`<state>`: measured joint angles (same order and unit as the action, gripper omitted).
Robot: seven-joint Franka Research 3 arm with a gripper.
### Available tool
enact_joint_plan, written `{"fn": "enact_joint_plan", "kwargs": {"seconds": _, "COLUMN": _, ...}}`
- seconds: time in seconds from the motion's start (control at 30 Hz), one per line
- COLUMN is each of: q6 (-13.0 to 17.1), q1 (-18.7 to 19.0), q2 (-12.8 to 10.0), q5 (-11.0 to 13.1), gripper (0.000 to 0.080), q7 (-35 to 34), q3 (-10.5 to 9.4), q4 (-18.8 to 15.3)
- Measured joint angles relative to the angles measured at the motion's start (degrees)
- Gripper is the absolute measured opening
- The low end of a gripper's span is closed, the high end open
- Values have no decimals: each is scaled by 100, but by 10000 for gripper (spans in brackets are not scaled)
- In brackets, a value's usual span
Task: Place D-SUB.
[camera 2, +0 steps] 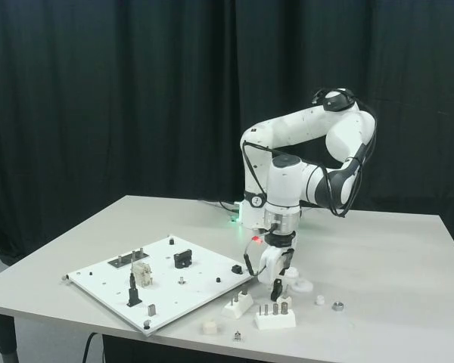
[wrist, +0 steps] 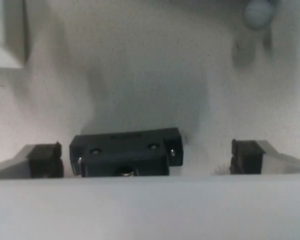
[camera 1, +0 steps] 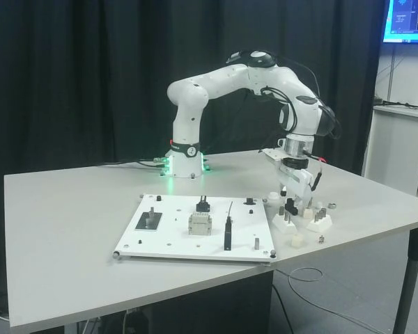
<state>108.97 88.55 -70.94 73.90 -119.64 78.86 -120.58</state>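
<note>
So the claw (wrist: 146, 159) is hanging over the grey table (camera 1: 70, 209) with its fingers (wrist: 44, 160) spread wide, and the black D-SUB (wrist: 125, 151) is sitting between them, nearer one finger, not gripped.

A white board (camera 1: 195, 236) is lying on the grey table (camera 1: 63, 229), carrying small black fixtures, while white holder blocks (camera 2: 275, 318) and a small white cube (camera 2: 208, 327) are sitting at its three o'clock side.
</note>
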Motion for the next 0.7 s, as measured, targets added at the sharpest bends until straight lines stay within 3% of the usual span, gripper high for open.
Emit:
{"fn": "enact_joint_plan", "kwargs": {"seconds": 0.07, "q6": 7, "q1": 9, "q2": 2, "q5": 5, "gripper": 610, "q7": -10, "q3": 4, "q4": -16}}
{"fn": "enact_joint_plan", "kwargs": {"seconds": 0.1, "q6": 9, "q1": 15, "q2": 3, "q5": 7, "gripper": 762, "q7": -13, "q3": 8, "q4": -24}}
{"fn": "enact_joint_plan", "kwargs": {"seconds": 0.7, "q6": -1, "q1": 290, "q2": 44, "q5": -18, "gripper": 799, "q7": -225, "q3": 286, "q4": -186}}
